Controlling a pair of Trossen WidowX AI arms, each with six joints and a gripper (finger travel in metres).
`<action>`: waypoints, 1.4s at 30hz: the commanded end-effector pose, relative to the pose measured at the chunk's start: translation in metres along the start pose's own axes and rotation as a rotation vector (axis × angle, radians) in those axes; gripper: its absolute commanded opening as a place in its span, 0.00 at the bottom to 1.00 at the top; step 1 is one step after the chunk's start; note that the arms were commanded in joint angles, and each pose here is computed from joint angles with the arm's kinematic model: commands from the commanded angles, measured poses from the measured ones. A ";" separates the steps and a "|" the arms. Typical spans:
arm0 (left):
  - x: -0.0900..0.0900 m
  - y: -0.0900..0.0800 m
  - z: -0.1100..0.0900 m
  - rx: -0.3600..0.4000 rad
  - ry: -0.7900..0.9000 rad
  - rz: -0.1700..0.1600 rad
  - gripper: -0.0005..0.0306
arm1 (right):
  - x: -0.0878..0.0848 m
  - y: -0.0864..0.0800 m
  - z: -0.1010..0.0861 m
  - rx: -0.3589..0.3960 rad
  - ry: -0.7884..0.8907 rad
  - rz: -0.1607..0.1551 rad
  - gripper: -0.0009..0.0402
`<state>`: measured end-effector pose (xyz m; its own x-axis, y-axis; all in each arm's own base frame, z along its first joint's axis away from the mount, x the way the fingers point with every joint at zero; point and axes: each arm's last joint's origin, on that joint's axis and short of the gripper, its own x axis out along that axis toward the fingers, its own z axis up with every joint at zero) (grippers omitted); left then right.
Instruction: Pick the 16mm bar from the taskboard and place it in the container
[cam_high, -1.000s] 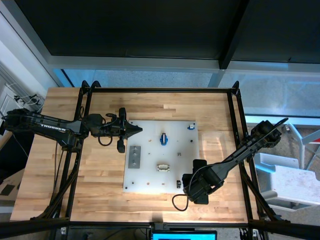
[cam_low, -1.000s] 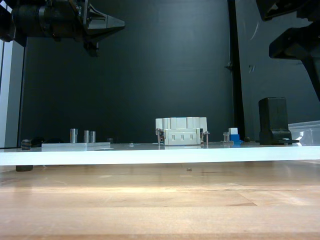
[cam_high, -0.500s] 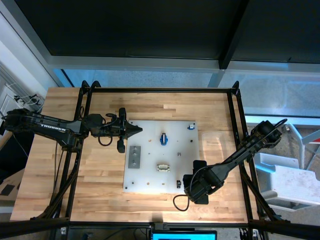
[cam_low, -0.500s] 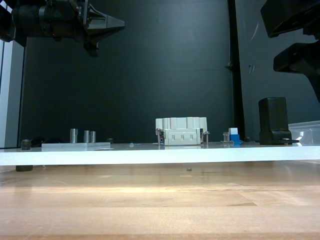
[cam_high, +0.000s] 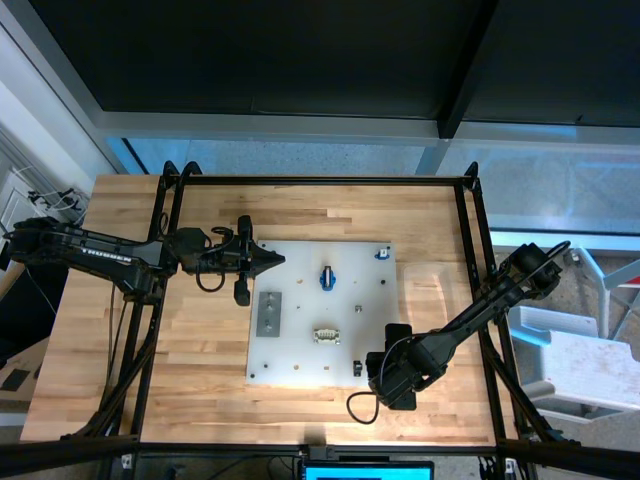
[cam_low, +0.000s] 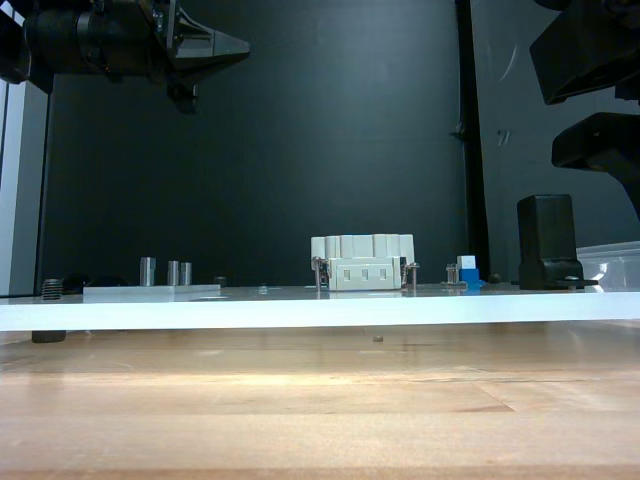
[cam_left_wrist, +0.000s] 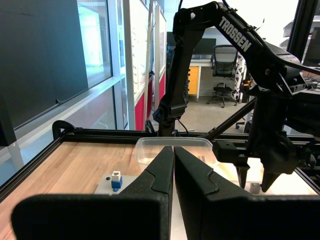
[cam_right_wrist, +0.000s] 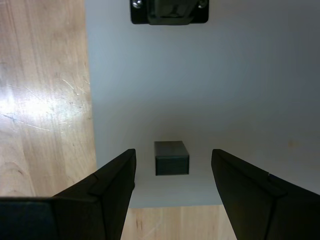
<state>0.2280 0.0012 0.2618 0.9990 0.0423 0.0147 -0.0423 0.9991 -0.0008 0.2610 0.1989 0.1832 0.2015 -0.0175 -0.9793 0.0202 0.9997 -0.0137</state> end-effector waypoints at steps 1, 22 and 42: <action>0.000 0.000 0.000 0.000 0.000 0.000 0.02 | 0.000 0.000 0.000 0.000 0.001 0.000 0.50; 0.000 0.000 0.000 0.000 0.000 0.000 0.02 | -0.001 0.001 0.001 0.001 -0.012 0.010 0.16; 0.000 0.000 0.000 0.000 -0.001 0.000 0.02 | -0.018 -0.002 -0.001 0.005 -0.044 0.036 0.04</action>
<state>0.2280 0.0012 0.2619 0.9990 0.0423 0.0151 -0.0423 0.9991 -0.0012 0.2579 0.1978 0.1976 0.2428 0.0156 -0.9700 0.0170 0.9996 0.0203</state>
